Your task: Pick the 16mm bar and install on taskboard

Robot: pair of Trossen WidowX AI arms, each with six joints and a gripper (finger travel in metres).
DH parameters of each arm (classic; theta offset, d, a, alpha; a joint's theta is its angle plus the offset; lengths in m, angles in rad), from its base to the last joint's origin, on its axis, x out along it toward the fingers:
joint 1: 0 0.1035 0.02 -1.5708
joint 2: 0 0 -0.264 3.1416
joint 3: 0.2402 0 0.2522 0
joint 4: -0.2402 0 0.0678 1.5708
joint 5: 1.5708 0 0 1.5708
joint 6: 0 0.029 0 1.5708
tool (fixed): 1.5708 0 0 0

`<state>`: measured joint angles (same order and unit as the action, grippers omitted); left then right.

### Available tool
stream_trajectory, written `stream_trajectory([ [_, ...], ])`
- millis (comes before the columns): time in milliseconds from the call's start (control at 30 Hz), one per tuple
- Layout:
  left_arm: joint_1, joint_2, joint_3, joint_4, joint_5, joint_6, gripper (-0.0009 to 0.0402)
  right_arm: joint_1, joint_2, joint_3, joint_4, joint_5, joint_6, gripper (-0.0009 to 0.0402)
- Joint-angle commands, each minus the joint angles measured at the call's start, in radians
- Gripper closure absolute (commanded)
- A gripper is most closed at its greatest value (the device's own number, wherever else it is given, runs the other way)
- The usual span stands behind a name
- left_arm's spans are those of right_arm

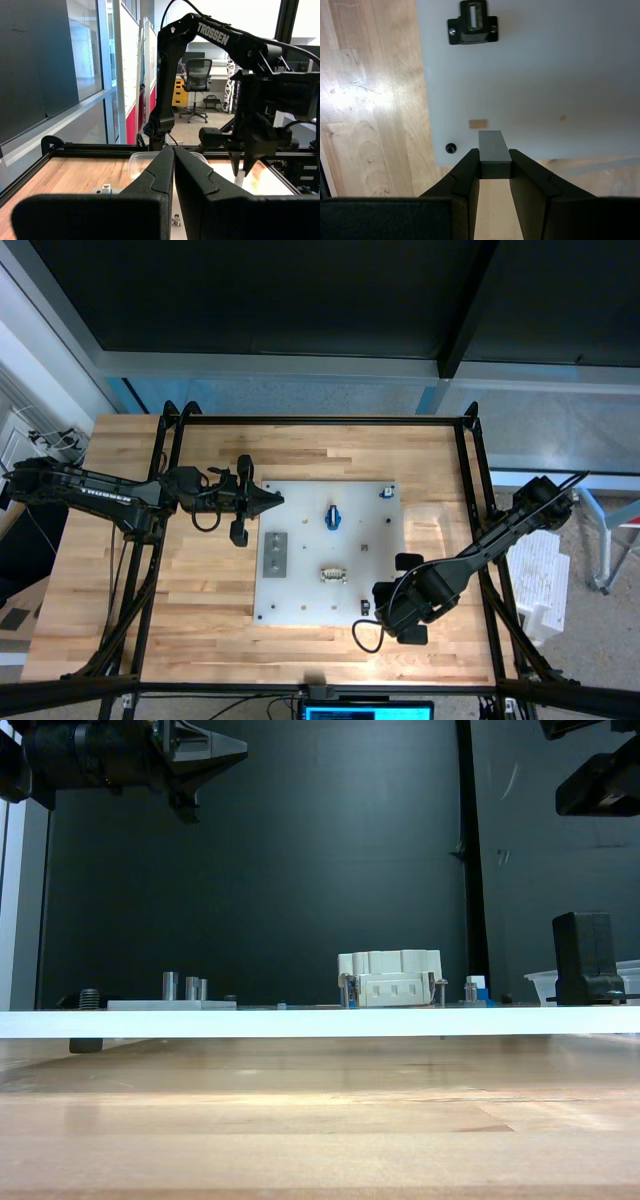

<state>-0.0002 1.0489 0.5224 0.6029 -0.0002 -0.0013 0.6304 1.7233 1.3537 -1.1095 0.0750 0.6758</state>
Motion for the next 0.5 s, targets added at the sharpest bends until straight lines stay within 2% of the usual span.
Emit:
stream_trajectory([
  [33, 0.0, 0.0, 0.0, 0.0, 0.0, 0.0, 0.0393, 0.001, 0.02, 0.0, 0.017, -0.01, -0.002, 0.0389],
  [133, 0.0, 0.0, 0.0, 0.0, 0.0, 0.0, 0.0393, 0.002, 0.035, 0.0, 0.025, -0.023, -0.003, 0.0389],
  [500, 0.0, 0.0, 0.0, 0.0, 0.0, 0.0, 0.0393, 0.006, 0.051, -0.003, 0.027, -0.019, -0.002, 0.0389],
])
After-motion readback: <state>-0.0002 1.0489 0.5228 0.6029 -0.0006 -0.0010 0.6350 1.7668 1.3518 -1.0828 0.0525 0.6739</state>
